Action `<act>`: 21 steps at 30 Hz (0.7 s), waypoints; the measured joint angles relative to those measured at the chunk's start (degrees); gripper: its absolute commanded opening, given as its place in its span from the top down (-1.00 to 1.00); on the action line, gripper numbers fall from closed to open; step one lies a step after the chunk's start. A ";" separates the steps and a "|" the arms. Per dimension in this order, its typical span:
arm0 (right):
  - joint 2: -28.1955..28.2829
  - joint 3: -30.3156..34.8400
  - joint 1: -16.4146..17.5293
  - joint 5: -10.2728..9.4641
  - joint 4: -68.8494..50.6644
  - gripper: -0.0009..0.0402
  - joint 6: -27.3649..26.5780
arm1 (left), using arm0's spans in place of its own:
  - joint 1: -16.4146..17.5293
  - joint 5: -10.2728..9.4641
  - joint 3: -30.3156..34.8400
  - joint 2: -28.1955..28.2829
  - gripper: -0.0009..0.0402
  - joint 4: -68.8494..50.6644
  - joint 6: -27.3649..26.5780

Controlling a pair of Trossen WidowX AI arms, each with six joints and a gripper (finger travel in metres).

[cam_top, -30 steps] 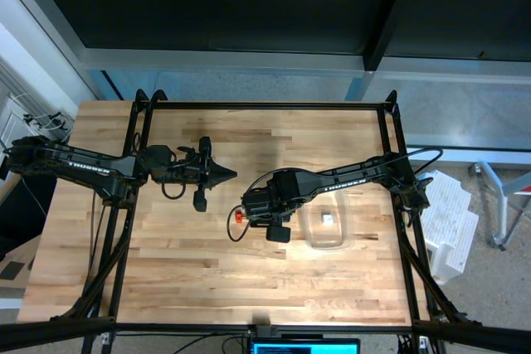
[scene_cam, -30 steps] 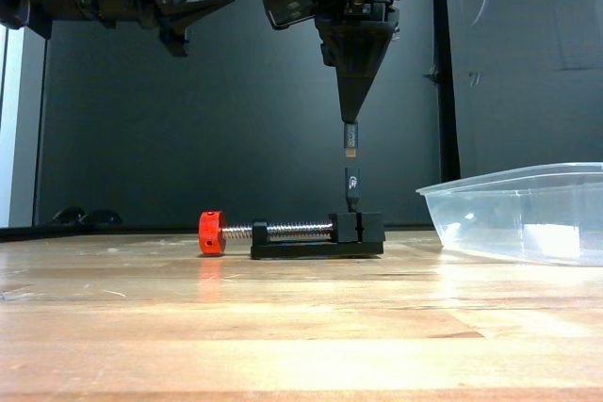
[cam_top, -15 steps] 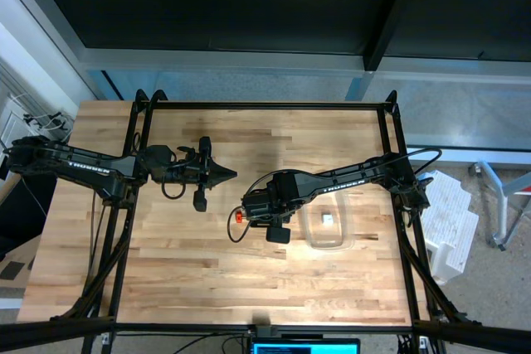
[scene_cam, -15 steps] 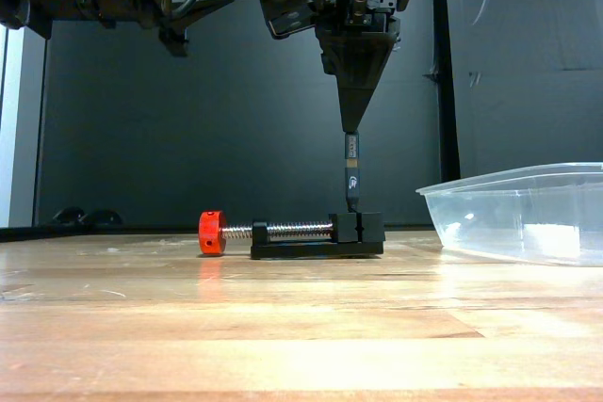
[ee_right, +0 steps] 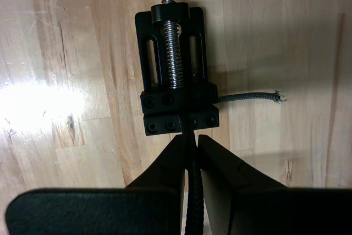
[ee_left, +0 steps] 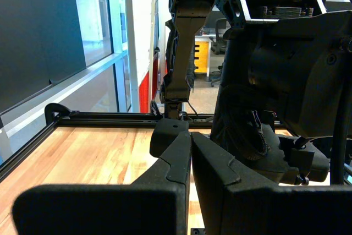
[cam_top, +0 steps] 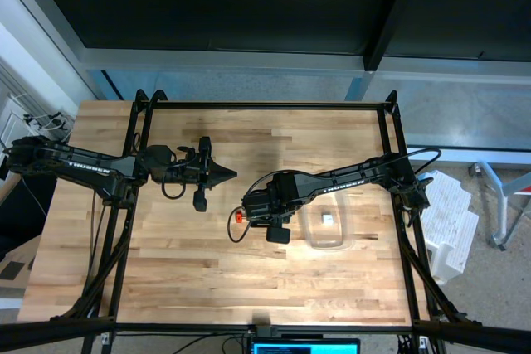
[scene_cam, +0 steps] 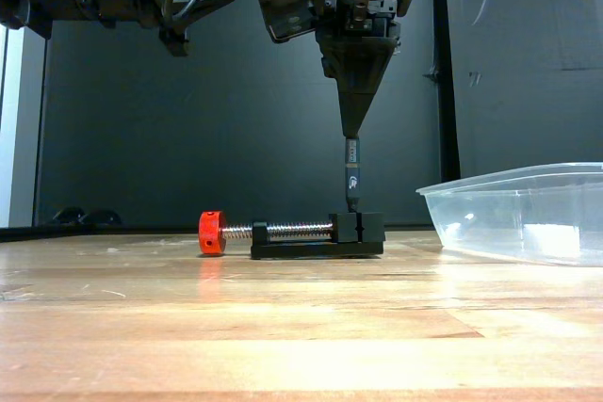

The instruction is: Pick the USB-C connector and install on taskboard

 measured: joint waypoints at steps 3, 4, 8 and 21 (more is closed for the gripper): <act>-0.15 -1.01 0.00 0.04 1.14 0.96 0.00 | 0.00 -0.02 0.02 -0.02 0.96 0.00 0.00; -0.22 -1.40 0.00 0.11 1.51 0.96 -0.02 | 0.00 0.00 0.00 -0.02 0.96 0.00 0.02; -0.50 -3.32 0.02 0.28 3.82 0.96 -0.83 | 0.00 -0.02 0.02 0.00 0.96 0.00 0.00; -0.72 -5.07 -0.02 0.11 5.66 0.94 -1.09 | 0.00 0.00 0.02 0.00 0.96 0.02 0.02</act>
